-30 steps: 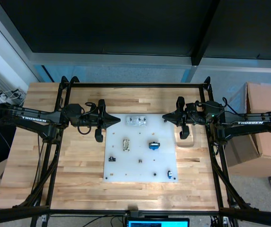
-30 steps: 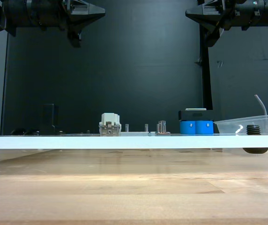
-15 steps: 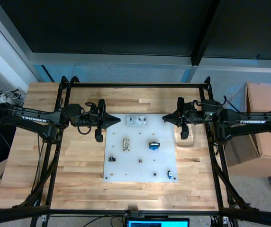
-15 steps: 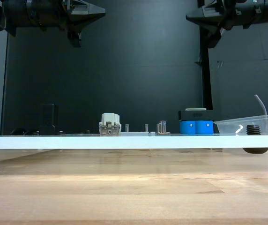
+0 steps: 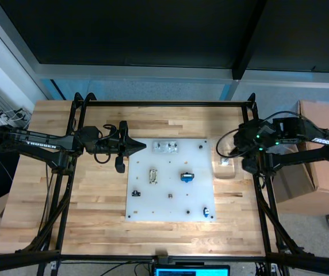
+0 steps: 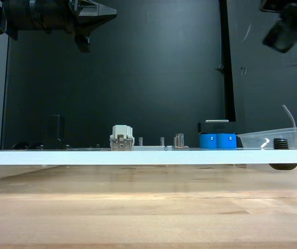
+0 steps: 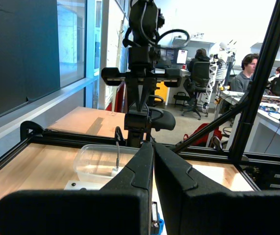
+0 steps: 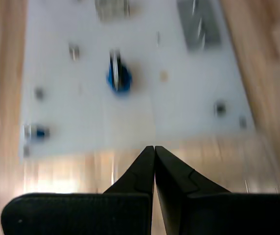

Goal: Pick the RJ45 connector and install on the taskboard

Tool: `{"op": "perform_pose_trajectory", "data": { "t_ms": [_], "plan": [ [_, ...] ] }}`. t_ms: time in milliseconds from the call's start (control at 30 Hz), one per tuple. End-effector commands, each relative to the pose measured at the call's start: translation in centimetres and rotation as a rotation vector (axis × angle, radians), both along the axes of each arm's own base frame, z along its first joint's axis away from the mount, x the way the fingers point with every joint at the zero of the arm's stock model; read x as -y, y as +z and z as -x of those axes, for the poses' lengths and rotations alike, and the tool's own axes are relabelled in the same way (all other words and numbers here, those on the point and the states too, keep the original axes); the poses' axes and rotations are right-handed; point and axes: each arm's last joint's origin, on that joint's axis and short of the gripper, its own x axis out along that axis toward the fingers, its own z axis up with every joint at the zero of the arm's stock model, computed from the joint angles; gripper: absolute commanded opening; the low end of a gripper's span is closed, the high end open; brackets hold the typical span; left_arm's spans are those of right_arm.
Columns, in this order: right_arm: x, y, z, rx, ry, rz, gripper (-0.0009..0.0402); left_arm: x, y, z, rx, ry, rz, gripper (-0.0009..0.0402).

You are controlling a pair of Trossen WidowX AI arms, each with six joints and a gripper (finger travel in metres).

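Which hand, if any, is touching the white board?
Apart, both. Low view shows left hand and right hand high above the white board, dark gap between. RJ45 connector: cannot tell.

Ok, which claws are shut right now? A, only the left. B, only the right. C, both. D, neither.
C: the left claw, high above the white board's left edge, and the right claw, high off its right side, each show tips pressed together with nothing between; I cannot tell where the connector lies.
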Motion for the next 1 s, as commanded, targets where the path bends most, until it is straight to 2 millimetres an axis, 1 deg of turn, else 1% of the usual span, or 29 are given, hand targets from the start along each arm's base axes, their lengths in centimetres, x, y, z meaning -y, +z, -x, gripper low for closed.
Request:
{"op": "perform_pose_trajectory", "data": {
  "t_ms": [33, 133, 267, 367, 467, 667, 867, 1000],
  "plan": [
    [0.0, 0.1, 1.2, -0.110, -0.002, 0.022, 0.0000, 0.0, 0.0, 0.0, 0.001, 0.000, 0.000, 0.0001],
    [0.0, -0.1, 1.8, -0.185, -0.011, 0.048, 0.0000, 0.0, 0.0, 0.0, 0.001, 0.000, 0.000, 0.0001],
    [0.1, -0.4, 1.9, -0.250, 0.004, 0.079, 0.0004, 0.0, 0.0, 0.0, 0.001, 0.000, 0.000, 0.0001],
    [0.2, -0.7, 1.3, -0.285, 0.023, 0.111, 0.0016, 0.0, 0.0, 0.0, 0.001, 0.000, 0.000, 0.0001],
    [0.3, -1.2, 0.1, -0.332, 0.059, 0.124, 0.0033, 0.0, 0.0, 0.0, 0.001, 0.000, 0.000, 0.0001],
    [0.6, -2.9, -2.2, -0.426, 0.104, 0.126, 0.0066, 0.0, 0.0, 0.0, 0.001, 0.000, 0.000, 0.0001],
    [0.7, -4.7, -2.3, -0.446, 0.083, 0.135, 0.0102, 0.0, 0.0, 0.0, 0.001, 0.000, 0.000, 0.0001],
    [0.8, -6.0, -2.7, -0.439, 0.102, 0.144, 0.0129, 0.0, 0.0, 0.0, 0.001, 0.000, 0.000, 0.0001]
  ]
}}
